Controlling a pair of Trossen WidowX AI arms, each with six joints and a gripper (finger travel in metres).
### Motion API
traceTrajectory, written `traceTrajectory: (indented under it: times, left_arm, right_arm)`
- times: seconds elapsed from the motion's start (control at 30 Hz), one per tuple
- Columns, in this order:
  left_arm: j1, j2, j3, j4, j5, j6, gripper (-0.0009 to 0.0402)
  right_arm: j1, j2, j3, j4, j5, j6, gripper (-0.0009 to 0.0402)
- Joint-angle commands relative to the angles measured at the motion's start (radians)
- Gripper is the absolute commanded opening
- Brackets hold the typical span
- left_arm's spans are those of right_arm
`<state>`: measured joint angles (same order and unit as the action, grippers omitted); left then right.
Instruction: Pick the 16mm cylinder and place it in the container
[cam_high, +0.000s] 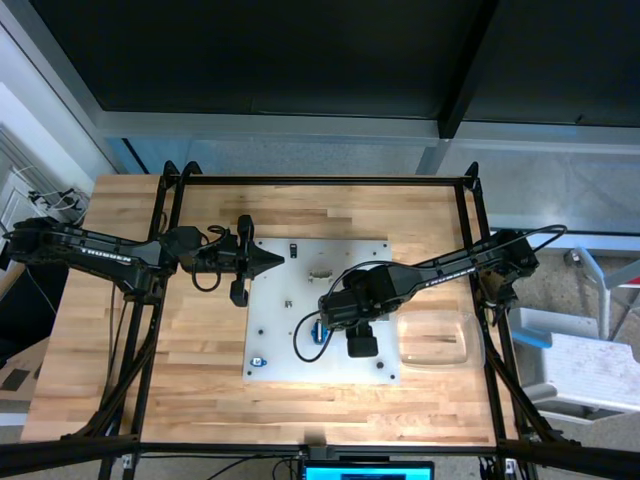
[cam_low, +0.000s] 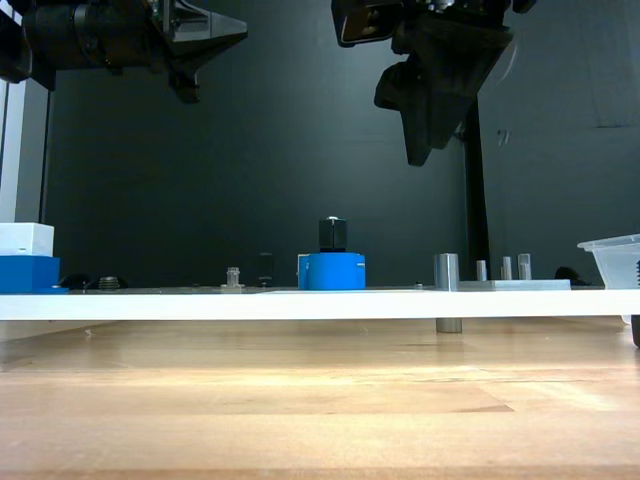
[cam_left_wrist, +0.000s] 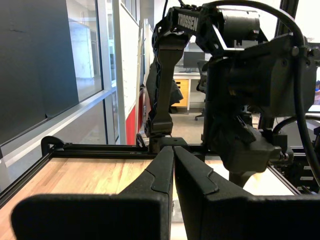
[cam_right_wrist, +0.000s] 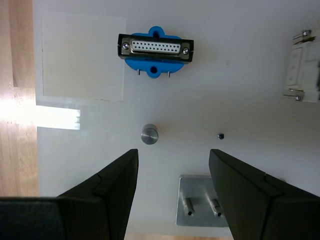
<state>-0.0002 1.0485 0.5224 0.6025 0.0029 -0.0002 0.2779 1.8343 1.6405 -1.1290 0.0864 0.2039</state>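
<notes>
Hovering over the white board (cam_high: 280, 345), the right gripper (cam_right_wrist: 173, 152) points straight down, jaws spread to straddle the 16mm cylinder (cam_right_wrist: 149, 134) (upright, untouched, just ahead of the gap). The container (cam_high: 468, 340) sits off the board's right edge. The left gripper (cam_left_wrist: 173, 150), pinched closed, hangs over the left edge.

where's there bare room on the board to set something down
Bare: the pale square beside the blue connector, and the strip of white board between that connector and the 16mm cylinder. Crowded near the grey block, under the open right gripper. The shut left gripper hangs over the board's left edge.
</notes>
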Motion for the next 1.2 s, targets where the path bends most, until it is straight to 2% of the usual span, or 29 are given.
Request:
traceTrajectory:
  times: [0.03, 0.47, 1.2]
  left_arm:
    - [0.0, 0.0, 0.0, 0.0, 0.0, 0.0, 0.0]
    - [0.0, 0.0, 0.0, 0.0, 0.0, 0.0, 0.0]
    - [0.0, 0.0, 0.0, 0.0, 0.0, 0.0, 0.0]
  right_arm:
    - [0.002, 0.008, -0.003, 0.002, -0.001, 0.005, 0.0197]
    - [0.019, 0.072, -0.023, 0.035, -0.001, 0.023, 0.0197]
    - [0.035, 0.103, -0.121, 0.138, -0.001, 0.027, 0.0196]
